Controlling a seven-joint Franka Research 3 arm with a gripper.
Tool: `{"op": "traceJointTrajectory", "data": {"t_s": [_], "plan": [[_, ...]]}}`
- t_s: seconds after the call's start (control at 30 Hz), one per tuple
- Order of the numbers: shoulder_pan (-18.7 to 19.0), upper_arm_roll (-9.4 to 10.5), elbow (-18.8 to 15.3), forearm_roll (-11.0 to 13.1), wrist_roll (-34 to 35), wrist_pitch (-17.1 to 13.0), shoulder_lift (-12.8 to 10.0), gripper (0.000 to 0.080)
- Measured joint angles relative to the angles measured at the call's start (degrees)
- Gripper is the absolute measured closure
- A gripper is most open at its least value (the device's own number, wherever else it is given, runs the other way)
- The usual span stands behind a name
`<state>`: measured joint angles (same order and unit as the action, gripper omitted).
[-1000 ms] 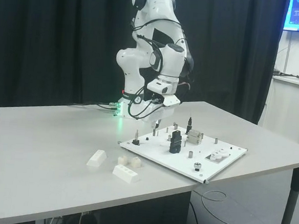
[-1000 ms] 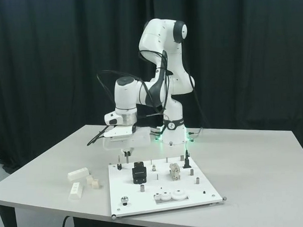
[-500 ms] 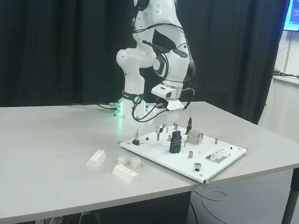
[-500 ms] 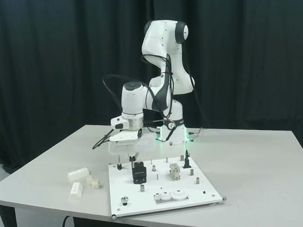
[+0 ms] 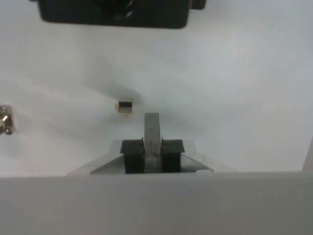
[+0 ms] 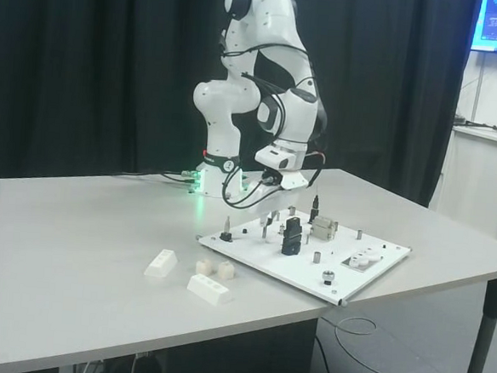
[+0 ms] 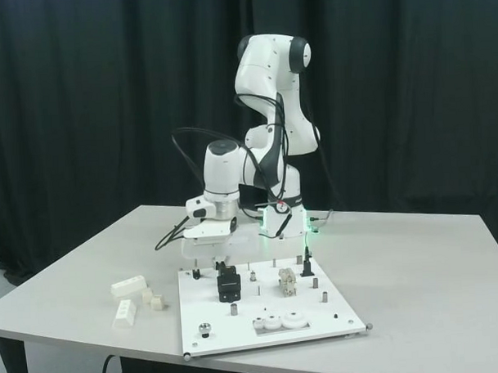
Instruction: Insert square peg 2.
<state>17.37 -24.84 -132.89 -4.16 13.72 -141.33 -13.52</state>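
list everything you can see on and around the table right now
table: one, grey, under everything.
board: one, white, on the table in front of the arm.
square peg: one, grey, clamped in the tool above the board.
square hole: one, in the board, just beside the peg tip.
black block: one, black, upright on the board, near the tool.
white blocks: three or so, white, on the table beside the board.
small posts: several, grey and black, across the board.
curtain: black, behind.
arm: one, white.
tool: one, shut on the peg.
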Motion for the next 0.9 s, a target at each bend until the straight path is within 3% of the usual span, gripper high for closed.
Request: {"op": "traceJointTrajectory", "data": {"t_s": [0.27,0.9], "plan": [[0.00,0.43,0.04,-1.36,0.00,0.01,-0.36,0.0732],[-0.04,1.12,0.04,-1.42,0.00,0.16,-0.94,0.0732]]}}
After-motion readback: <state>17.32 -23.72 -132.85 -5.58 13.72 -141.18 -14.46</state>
